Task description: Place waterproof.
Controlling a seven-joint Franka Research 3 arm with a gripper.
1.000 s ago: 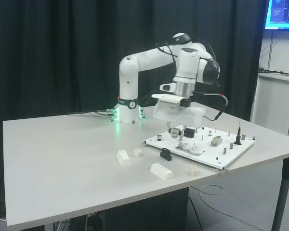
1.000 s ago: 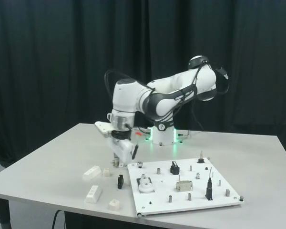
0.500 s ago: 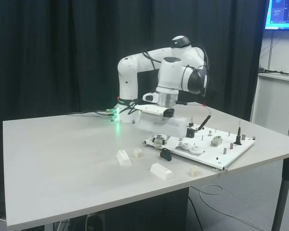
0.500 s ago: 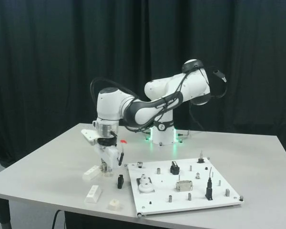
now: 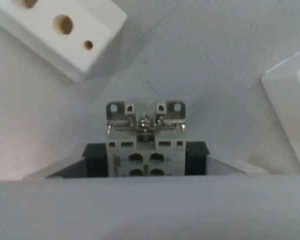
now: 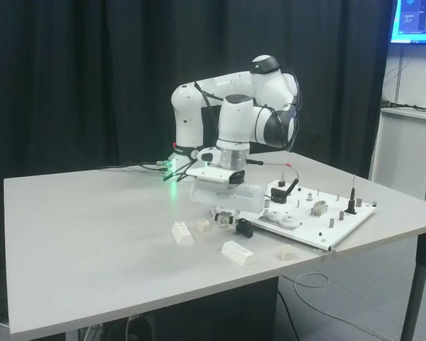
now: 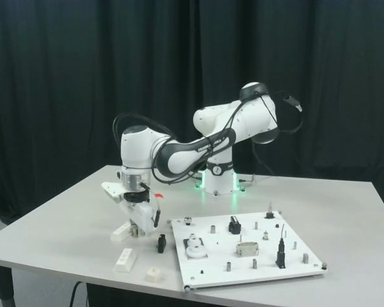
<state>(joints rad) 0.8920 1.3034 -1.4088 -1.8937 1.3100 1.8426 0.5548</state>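
Between the black finger pads (image 5: 196, 156), the gripper (image 5: 146, 159) pinches the waterproof connector (image 5: 145, 137), white block (image 5: 60, 32) at 10 o'clock — looks rigid, light, flat-sided, so clamping its body seems safest.

arm (image 6: 231, 106) bent low | gripper (image 6: 222, 215) near white blocks (image 6: 182, 232)

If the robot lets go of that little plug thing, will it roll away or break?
Probably not. The connector held in the gripper looks blocky with flat sides, so it should sit still on the grey table. Its metal bracket and hard body suggest that it is stiff and sturdy rather than fragile.
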